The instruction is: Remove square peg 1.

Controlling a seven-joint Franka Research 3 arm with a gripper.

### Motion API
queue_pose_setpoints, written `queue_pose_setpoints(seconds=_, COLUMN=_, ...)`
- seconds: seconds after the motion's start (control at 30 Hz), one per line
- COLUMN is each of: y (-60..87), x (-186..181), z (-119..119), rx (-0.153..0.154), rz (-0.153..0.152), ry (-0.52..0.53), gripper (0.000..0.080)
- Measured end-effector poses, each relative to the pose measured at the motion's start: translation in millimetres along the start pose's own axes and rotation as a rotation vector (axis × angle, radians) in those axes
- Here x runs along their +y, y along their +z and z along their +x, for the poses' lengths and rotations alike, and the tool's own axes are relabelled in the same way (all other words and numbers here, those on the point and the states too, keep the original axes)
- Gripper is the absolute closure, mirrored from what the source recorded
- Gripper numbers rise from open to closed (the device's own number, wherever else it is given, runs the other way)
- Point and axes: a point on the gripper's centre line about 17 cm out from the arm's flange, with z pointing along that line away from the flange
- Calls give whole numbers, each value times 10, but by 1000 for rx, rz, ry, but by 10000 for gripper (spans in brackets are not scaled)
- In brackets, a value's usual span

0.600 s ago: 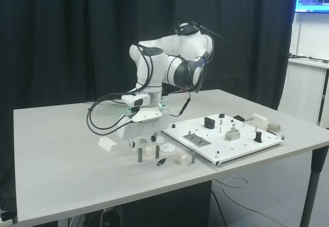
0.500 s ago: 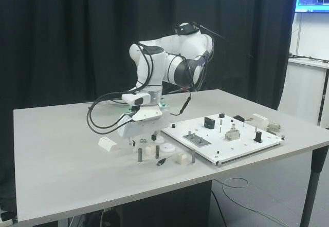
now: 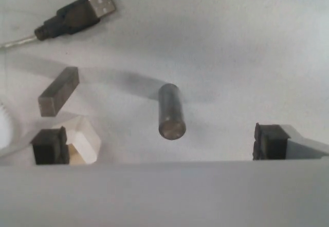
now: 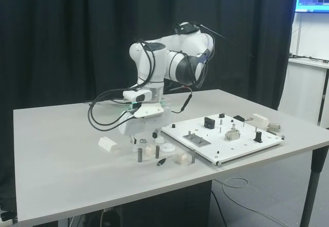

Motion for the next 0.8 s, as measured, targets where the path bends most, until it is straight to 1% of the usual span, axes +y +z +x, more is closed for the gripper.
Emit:
queue_pose_setpoints(seconds=0.27, y=-43, x=2, z=14, rx=2, rz=-3, ry=-2, gripper=3)
queue_pose_setpoints(seconds=0.63, y=-107, x=-28, z=47, rx=4, rz=1, ry=1, gripper=3)
queue_pose_setpoints(seconds=0.8, y=-151, x=-72, z=50, rx=-1, rz=12, ry=2, gripper=3)
